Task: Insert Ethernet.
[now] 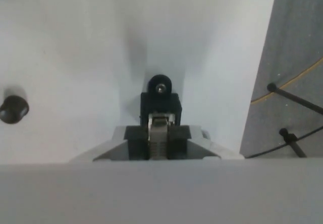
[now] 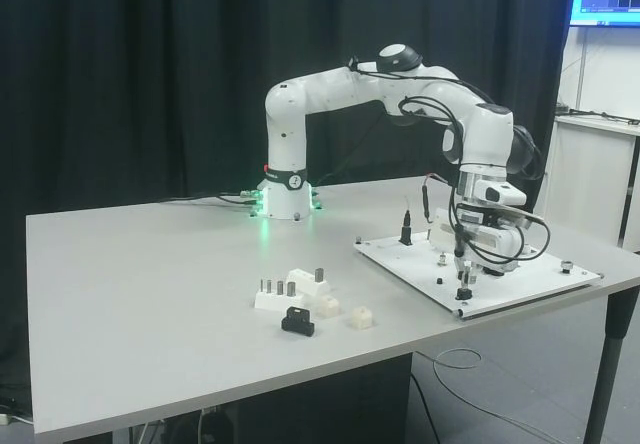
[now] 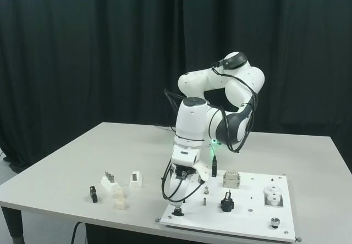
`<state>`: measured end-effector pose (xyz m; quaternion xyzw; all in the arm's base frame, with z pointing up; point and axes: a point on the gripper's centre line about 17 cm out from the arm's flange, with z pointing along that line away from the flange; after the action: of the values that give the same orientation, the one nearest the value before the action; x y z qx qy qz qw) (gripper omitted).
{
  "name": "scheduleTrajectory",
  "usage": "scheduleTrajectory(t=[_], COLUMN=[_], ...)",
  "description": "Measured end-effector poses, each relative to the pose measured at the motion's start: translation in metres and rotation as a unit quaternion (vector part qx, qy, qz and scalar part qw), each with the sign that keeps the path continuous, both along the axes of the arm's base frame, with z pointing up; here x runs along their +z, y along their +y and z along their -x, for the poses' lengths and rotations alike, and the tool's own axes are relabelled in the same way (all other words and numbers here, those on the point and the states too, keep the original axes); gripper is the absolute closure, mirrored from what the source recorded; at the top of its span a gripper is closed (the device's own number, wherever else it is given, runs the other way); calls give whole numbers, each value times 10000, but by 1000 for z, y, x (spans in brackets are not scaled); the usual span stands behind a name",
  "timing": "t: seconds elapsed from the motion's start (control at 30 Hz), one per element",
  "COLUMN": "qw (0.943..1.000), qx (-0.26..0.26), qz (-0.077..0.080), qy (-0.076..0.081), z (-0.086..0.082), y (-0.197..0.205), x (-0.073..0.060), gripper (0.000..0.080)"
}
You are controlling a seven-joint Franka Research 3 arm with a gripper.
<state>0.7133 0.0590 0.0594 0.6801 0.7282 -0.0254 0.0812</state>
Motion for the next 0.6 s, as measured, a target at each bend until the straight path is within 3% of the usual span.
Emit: scheduleTrajectory(t=[0.6], qw=[10000], qx=[-4], qz=[7], qy=[-23], z=[0], y=[0], x=[0], gripper=[729])
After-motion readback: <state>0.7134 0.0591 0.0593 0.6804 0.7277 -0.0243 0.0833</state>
